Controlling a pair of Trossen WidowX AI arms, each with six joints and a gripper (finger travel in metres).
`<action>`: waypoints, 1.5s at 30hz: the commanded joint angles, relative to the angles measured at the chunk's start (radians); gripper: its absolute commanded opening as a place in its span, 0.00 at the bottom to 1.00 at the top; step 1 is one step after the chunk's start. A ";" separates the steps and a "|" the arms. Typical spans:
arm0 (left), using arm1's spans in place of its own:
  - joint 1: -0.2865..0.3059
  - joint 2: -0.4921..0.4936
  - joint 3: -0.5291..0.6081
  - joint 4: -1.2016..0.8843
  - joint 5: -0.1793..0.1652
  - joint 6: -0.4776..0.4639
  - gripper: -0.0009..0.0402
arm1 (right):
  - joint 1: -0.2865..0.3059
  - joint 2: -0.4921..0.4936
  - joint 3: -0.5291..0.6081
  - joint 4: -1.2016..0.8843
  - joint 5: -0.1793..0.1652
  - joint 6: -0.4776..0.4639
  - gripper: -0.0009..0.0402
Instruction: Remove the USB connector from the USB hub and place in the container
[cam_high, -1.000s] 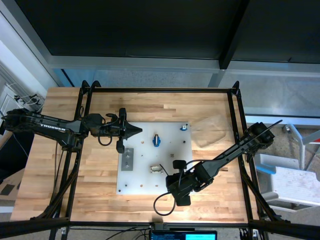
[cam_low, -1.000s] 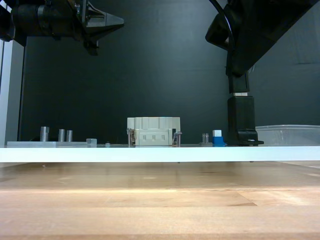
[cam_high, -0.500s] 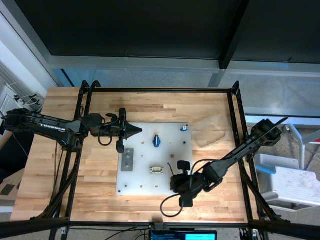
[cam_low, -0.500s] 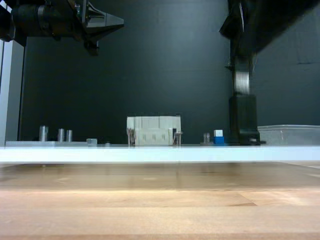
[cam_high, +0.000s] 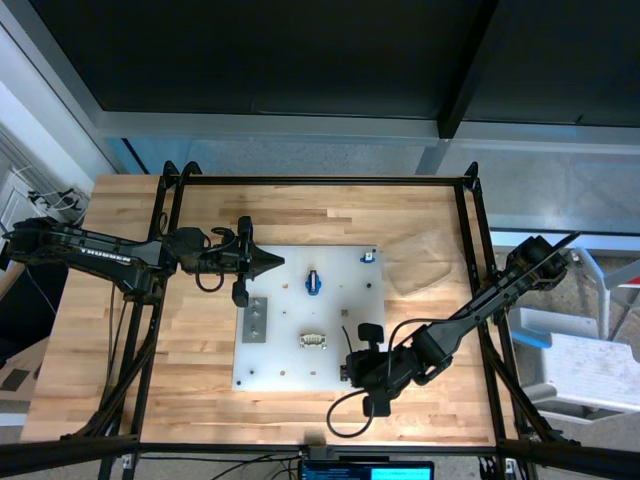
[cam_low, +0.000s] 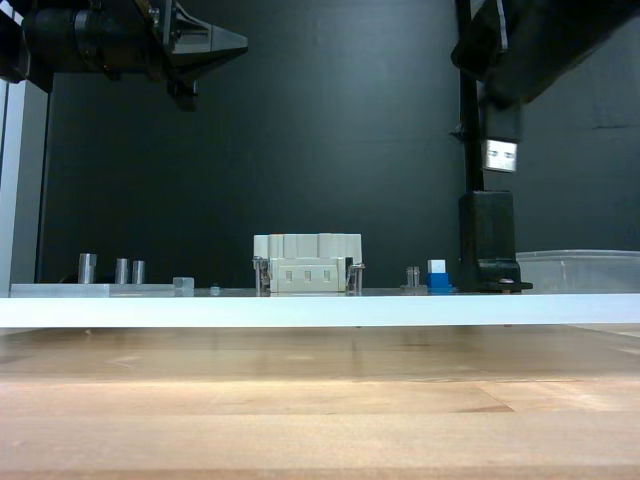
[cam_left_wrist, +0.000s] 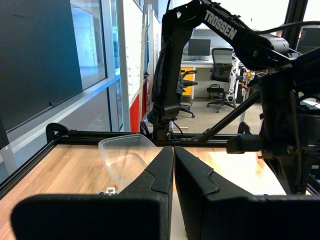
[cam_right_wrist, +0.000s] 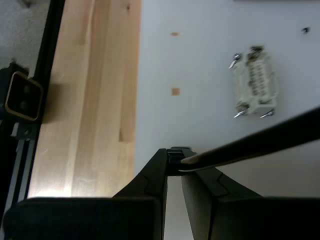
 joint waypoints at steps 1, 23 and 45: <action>0.000 0.000 0.000 0.000 0.000 0.000 0.02 | 0.000 0.001 0.000 -0.003 -0.009 -0.001 0.02; 0.000 0.000 0.000 0.000 0.000 0.000 0.02 | -0.141 -0.161 -0.001 -0.222 -0.108 0.051 0.02; 0.000 0.000 0.000 0.000 0.000 0.000 0.02 | -0.401 -0.354 -0.112 -0.400 -0.113 0.106 0.02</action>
